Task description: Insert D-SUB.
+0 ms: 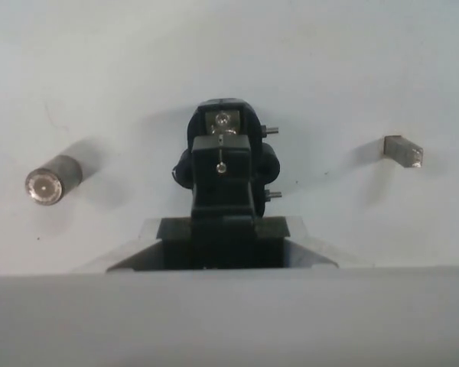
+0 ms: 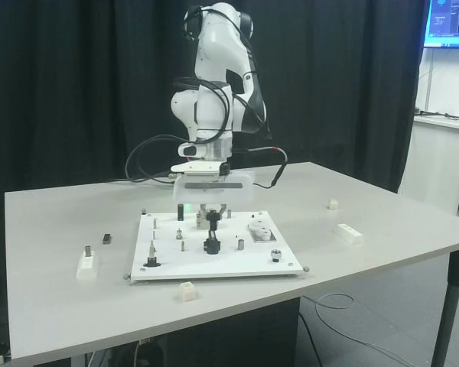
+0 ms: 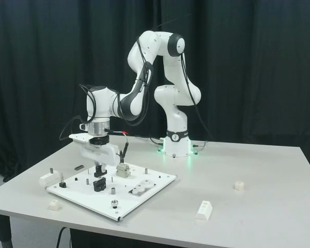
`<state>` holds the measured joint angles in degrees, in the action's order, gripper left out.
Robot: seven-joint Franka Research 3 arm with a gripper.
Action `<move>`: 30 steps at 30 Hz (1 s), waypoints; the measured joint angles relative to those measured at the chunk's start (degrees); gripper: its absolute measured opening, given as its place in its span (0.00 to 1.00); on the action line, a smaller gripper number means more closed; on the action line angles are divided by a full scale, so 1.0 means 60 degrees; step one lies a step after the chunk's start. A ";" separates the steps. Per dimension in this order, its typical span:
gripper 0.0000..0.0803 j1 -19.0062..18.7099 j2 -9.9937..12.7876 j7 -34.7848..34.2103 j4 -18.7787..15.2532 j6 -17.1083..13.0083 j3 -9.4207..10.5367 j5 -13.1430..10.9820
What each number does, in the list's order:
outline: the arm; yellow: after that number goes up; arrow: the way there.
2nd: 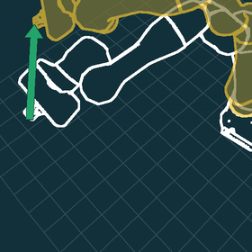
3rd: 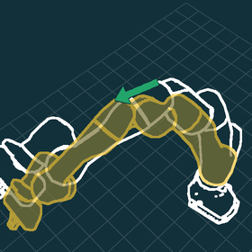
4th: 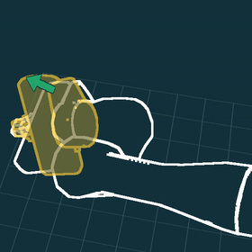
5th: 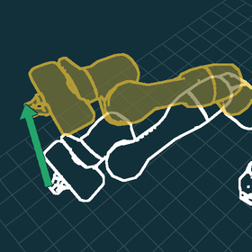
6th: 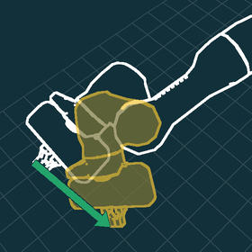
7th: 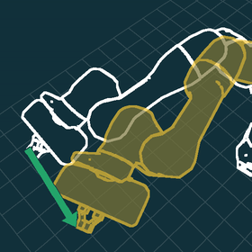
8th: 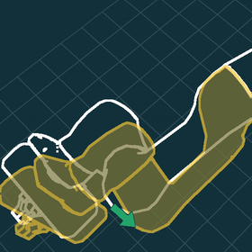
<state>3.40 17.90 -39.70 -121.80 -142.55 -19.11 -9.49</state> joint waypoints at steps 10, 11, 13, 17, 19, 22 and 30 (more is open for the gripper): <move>0.19 0.0000 0.0214 0.0151 0.0000 -0.0346 0.0003 0.0001; 0.19 0.0000 0.0236 0.0162 0.0000 -0.0374 0.0005 0.0001; 0.19 -0.0003 0.0252 0.0178 0.0006 -0.0403 0.0007 0.0001; 0.19 -0.0012 0.0255 0.0241 0.0015 -0.0422 0.0010 0.0001; 0.19 -0.0022 0.0254 0.0329 0.0023 -0.0443 0.0010 0.0001; 0.19 -0.0037 0.0254 0.0506 0.0054 -0.0449 0.0011 0.0001; 0.19 -0.0047 0.0250 0.0699 0.0114 -0.0398 0.0004 0.0001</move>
